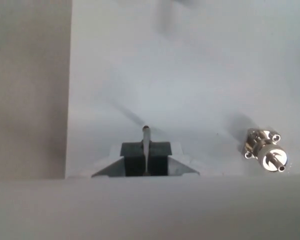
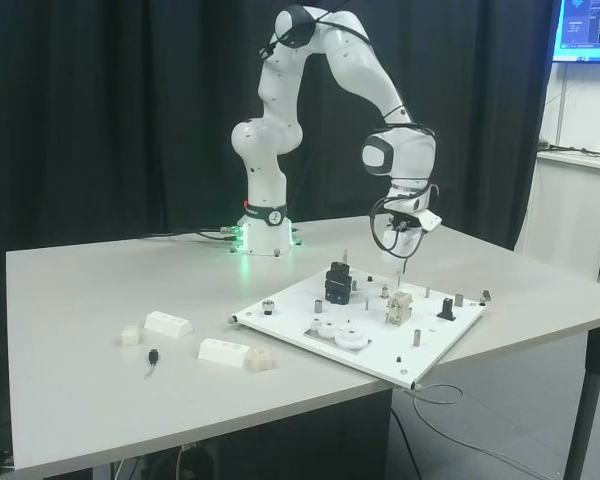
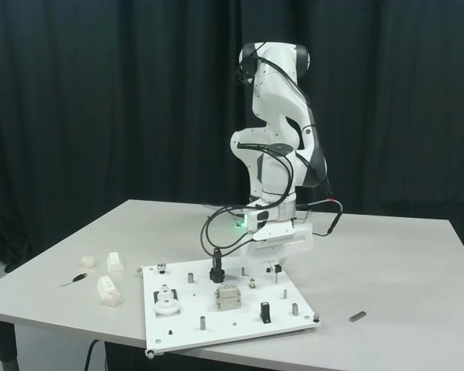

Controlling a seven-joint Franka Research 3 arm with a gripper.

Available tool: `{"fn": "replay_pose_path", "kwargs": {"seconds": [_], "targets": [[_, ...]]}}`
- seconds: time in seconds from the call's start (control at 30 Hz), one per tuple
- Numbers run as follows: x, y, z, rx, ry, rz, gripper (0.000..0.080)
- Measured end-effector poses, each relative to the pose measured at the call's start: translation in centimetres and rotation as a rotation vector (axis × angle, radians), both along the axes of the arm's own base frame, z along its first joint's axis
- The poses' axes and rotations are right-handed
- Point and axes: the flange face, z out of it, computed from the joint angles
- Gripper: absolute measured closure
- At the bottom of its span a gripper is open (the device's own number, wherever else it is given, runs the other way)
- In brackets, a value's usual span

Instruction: Insert round peg 1.

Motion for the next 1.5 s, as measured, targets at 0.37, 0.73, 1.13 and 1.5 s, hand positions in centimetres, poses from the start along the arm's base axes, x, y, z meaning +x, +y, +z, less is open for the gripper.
{"fn": "replay_pose_path", "kwargs": {"seconds": [0.37,0.73,1.13,1.5], "targets": [[0.03,0.10,-0.52,-0.003,-0.004,0.002,0.0787],[0.03,0.08,-0.71,-0.004,-0.004,0.000,0.0787],[0.03,0.04,-0.74,-0.004,-0.004,-0.003,0.0787],[0.05,-0.09,-0.76,-0.005,-0.004,-0.013,0.0787]]}}
